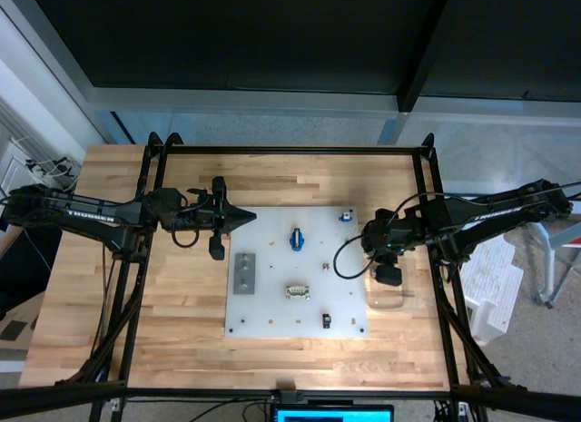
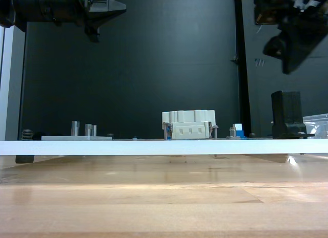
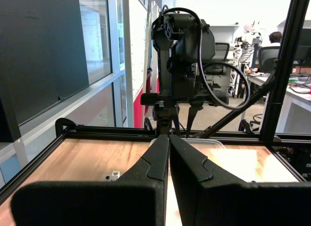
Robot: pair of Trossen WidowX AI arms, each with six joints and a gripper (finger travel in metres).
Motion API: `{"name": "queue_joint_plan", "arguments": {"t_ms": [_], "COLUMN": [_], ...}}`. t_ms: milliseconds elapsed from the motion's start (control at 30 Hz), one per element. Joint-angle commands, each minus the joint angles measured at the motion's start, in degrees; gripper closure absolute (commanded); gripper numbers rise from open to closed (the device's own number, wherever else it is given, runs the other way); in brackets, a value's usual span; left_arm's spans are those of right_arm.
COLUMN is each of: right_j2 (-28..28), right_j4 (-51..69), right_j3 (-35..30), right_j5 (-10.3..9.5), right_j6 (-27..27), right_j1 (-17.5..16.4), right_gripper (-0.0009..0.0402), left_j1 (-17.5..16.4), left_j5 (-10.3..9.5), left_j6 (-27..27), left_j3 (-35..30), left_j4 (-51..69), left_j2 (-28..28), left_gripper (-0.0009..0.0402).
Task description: Pick the HAN10E connector and install on the hub
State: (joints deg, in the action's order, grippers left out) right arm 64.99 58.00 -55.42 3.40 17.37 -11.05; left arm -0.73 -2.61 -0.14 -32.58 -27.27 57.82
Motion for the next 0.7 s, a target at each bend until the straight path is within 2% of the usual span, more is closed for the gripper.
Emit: {"name": "queue_joint_plan", "arguments": {"t_ms": [33,400,700], "right_j2": [0.0,0.04,1.64], "right_j4": [2.82,10.69,11.47], "right_j3": [0.02,0.07,0.13], "right_j5": [0.02,-0.46,-0.44], "right_j6": [1.81,2.69,2.32], "right_j1": [-0.09,-1.03,-3.3], "right_gripper": [0.0283,0.017,0.0152], "left_j1": [-0.02,-0.02,0.0], "left_j5": [0.02,0.02,0.02], "left_j6": [0.02,0.02,0.02], "left_j3": [-0.02,-0.02,-0.02], "left_j4": [-0.02,-0.02,-0.02], "left_j2": [0.02,0.02,0.02], "left_gripper": [0.0392,0.0392,0.0392]}}
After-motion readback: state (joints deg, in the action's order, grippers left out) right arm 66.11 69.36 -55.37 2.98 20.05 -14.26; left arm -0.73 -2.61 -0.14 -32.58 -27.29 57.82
